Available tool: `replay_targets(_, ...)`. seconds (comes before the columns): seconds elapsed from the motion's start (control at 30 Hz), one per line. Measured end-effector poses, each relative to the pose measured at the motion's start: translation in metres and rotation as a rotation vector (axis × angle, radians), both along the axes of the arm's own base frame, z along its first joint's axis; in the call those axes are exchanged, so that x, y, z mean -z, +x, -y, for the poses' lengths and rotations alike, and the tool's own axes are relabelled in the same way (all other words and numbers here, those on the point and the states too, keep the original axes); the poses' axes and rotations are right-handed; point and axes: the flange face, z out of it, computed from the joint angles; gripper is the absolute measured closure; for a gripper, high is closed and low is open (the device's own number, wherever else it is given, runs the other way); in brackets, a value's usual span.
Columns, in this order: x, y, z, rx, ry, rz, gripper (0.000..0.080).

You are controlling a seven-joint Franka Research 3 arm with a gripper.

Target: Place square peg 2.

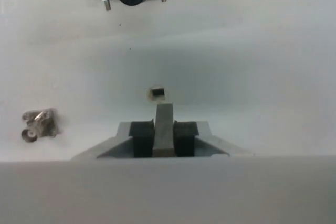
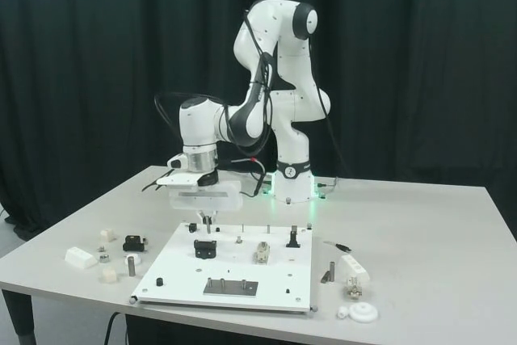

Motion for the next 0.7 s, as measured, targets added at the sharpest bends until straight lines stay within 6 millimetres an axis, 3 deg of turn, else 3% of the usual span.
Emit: replay_targets(0.7, 0.0057, 0.0064, -0.0063, 0.003, -0.024, 0.007, 0.0727)
